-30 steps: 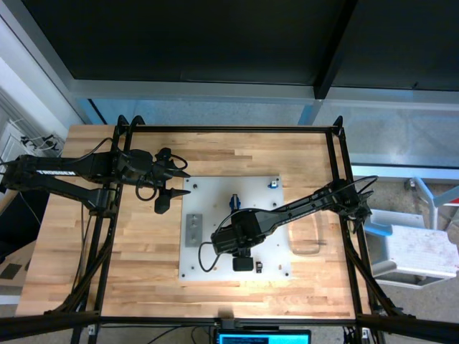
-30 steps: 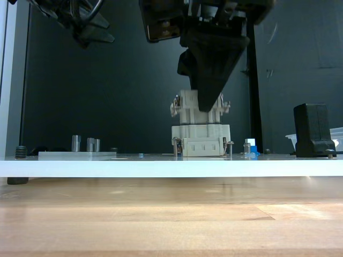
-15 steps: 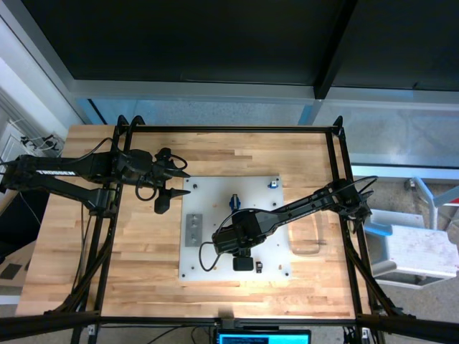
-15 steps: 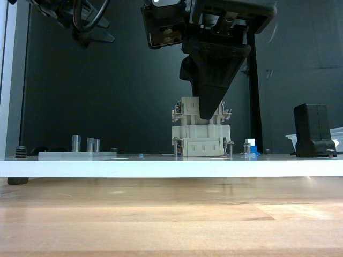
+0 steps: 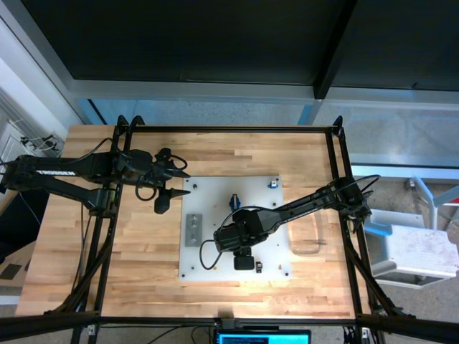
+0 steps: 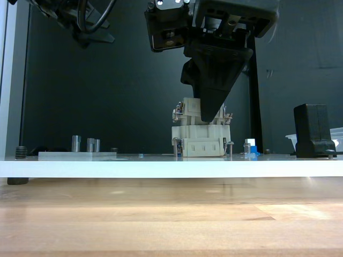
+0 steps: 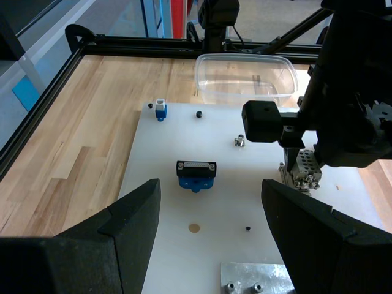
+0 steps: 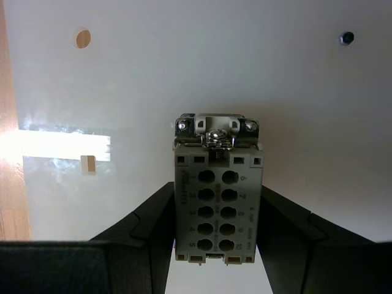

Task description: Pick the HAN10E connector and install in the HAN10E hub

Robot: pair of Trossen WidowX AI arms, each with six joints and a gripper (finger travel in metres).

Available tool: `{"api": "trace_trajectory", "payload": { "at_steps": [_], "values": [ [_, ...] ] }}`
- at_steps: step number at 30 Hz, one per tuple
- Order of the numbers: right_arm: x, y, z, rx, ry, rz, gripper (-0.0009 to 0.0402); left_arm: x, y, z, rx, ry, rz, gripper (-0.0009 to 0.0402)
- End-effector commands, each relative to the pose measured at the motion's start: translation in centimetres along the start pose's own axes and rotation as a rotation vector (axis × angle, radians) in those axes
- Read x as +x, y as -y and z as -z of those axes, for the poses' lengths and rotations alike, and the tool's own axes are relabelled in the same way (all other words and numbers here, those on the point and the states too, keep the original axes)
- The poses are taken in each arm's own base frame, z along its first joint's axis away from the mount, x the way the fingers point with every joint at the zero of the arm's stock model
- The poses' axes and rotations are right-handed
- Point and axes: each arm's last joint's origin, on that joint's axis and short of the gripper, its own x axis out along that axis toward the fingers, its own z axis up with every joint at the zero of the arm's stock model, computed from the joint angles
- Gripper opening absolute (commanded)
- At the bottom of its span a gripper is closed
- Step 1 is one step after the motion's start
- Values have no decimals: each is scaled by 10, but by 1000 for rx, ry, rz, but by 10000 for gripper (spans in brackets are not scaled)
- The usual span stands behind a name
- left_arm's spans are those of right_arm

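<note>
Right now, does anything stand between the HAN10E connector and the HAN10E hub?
Nothing visible does. The right gripper holds the HAN10E connector directly on top of the HAN10E hub, with no gap showing. The left gripper hangs open, raised, far off to the left.

Left hand (image 5: 183,183) raised at left, fingers spread, right hand (image 6: 210,111) pointing down centrally, fingers pinching HAN10E connector (image 8: 215,202)

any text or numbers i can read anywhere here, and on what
"6", "7": beside holes on the HAN10E connector, gripped by the right tool over the HAN10E hub.
Its other hole numbers: too faint to read.
White lettering on the left arm: too small to read; the left tool hangs open by the white plate's far left corner.
</note>
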Motion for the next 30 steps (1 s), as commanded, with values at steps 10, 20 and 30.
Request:
{"api": "trace_trajectory", "payload": {
  "at_steps": [10,20,30],
  "values": [
    [-4,3,-4,2,-5,3,114,0,0,0,0,0,0,227],
    [-9,4,-6,7,-3,11,114,0,0,0,0,0,0,227],
    [-9,7,-5,26,-19,16,114,0,0,0,0,0,0,227]
  ]
}}
